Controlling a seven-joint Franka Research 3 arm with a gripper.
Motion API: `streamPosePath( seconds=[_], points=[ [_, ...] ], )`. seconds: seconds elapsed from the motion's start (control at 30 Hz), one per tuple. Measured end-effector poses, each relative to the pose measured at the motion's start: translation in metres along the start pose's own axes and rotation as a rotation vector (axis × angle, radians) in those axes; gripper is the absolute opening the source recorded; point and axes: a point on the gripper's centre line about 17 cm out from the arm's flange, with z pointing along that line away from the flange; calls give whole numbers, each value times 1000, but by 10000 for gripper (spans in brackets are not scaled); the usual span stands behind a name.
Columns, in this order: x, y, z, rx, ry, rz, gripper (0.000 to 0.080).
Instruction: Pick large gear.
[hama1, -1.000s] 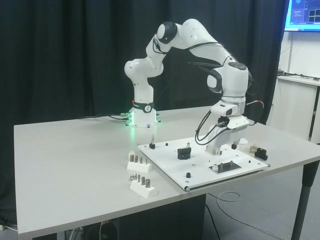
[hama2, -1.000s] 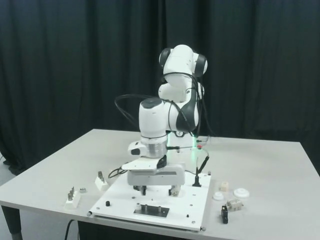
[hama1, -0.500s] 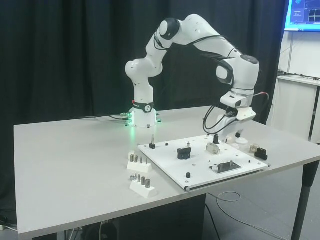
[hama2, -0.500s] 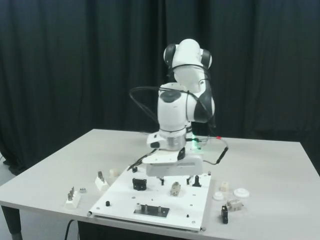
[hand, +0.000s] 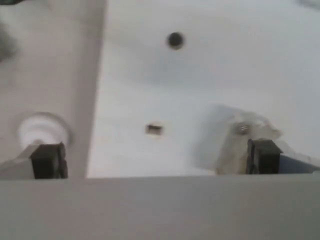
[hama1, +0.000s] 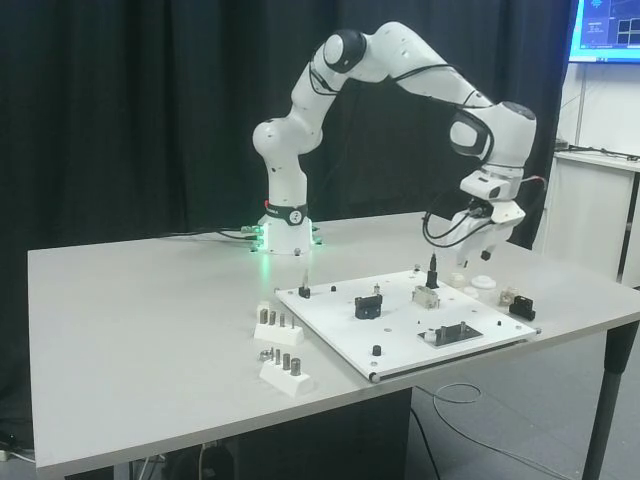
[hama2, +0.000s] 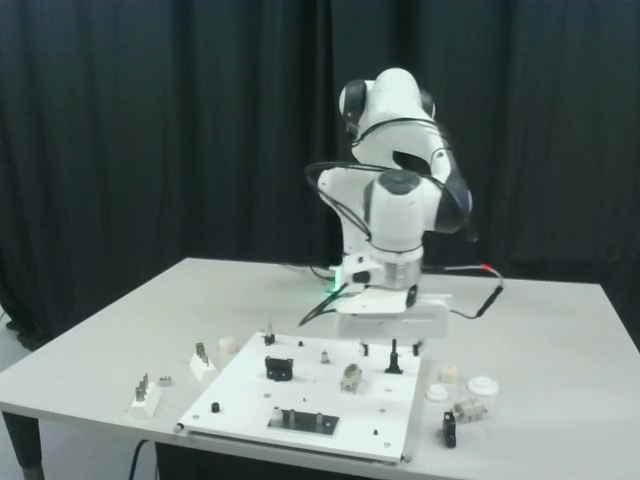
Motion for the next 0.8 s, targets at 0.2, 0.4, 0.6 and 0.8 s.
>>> streamPosePath(
  seconds=[0.2,0.4,0.6,0.8],
  points=[
    [-6,-32,0,-13,4,15,800],
    [-11,-59,2,-36,14,40,800],
    [-16,-79,5,-52,18,87,800],
    [-21,-99,10,-52,28,101,800]
  ],
)
